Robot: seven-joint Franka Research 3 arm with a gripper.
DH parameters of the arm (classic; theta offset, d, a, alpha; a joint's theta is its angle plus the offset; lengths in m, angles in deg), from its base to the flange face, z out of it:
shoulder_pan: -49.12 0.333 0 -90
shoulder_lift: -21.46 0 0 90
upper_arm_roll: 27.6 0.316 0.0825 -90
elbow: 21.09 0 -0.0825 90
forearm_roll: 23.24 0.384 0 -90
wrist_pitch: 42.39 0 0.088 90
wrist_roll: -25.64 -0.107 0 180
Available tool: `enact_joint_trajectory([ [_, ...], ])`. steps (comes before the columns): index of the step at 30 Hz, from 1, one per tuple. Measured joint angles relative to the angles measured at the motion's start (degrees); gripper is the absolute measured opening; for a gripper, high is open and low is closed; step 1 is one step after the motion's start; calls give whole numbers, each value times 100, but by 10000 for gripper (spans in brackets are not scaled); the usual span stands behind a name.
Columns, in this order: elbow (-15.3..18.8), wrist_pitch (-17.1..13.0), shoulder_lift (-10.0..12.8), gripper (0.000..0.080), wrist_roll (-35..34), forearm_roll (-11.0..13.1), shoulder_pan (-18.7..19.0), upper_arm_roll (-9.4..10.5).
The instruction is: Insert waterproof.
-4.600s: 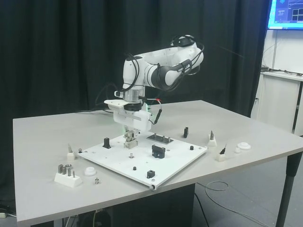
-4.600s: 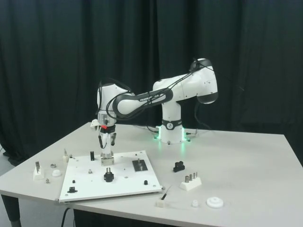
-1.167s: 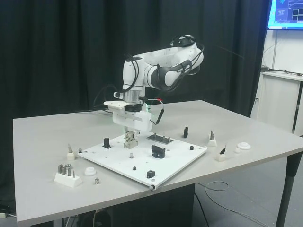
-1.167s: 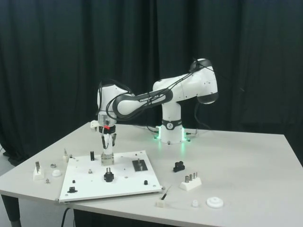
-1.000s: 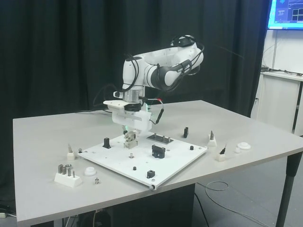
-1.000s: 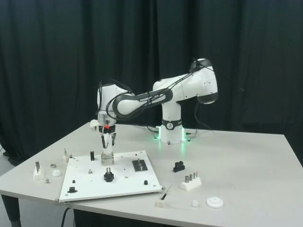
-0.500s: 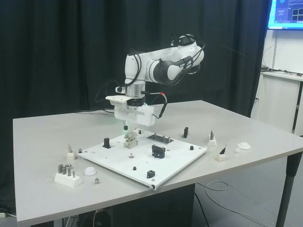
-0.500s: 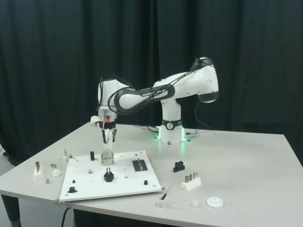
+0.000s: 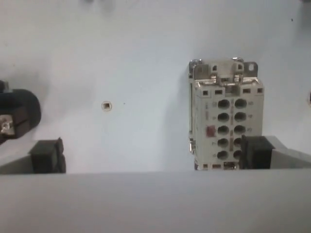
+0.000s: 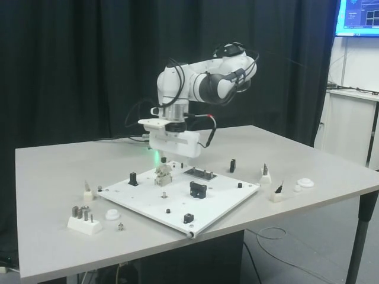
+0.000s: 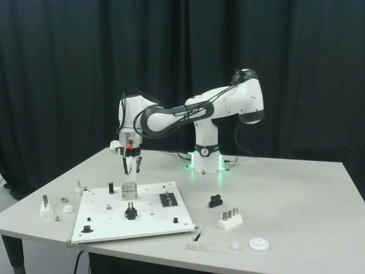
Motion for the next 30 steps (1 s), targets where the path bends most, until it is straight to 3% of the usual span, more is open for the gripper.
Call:
enact_joint_trajectory([
  [10, -141, -6, 11, 800, -101, -173, -71, 75],
  [30, -357, 9, 15, 800, -109, -182, -319, 204],
])
